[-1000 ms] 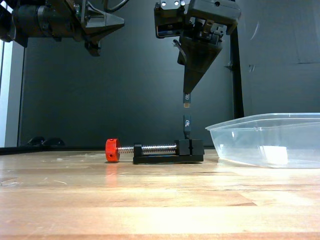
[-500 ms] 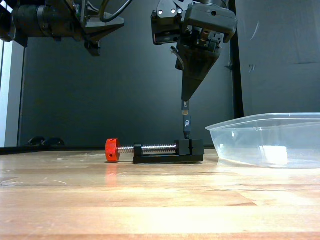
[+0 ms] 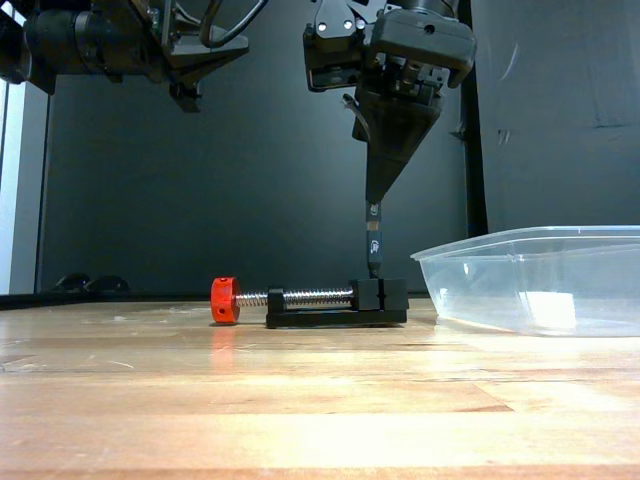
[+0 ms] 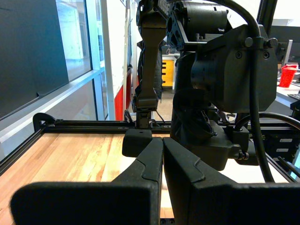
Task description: Pick the USB-C connector and install on taskboard
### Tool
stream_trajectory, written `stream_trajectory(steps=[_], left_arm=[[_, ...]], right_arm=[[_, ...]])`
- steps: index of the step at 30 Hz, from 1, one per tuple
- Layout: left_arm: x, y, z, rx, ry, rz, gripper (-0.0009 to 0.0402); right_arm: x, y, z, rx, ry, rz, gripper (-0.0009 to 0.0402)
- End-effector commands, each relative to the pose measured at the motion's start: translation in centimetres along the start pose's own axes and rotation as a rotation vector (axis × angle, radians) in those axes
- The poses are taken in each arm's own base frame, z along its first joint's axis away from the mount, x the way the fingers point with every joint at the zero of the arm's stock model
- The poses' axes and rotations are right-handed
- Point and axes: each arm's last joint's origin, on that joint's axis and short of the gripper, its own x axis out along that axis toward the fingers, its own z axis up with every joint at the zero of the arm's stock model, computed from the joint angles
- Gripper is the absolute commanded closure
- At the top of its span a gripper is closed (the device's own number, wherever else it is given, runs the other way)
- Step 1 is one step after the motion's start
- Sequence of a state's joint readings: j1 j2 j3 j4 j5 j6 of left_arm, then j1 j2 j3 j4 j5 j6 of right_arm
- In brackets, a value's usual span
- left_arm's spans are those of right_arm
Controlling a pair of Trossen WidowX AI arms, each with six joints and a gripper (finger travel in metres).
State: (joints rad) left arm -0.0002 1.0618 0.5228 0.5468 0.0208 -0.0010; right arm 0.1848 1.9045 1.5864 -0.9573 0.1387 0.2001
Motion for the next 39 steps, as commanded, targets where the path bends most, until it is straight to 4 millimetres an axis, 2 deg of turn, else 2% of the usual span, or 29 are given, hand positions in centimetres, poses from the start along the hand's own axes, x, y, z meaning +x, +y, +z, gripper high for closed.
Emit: stream_trajectory(steps=[1, 39], left_arm=[[0.01, 0.01, 0.0, 0.0, 0.0, 0.0, 0.0393], [0.01, 0.0, 0.0, 0.0, 0.0, 0.0, 0.0393]], right_arm=[[-0.02, -0.01, -0.03, 0.0, 0.001, -0.001, 0.0393], [0.23, -0.02, -0.01, -0.002, -0.004, -0.001, 0.0393]])
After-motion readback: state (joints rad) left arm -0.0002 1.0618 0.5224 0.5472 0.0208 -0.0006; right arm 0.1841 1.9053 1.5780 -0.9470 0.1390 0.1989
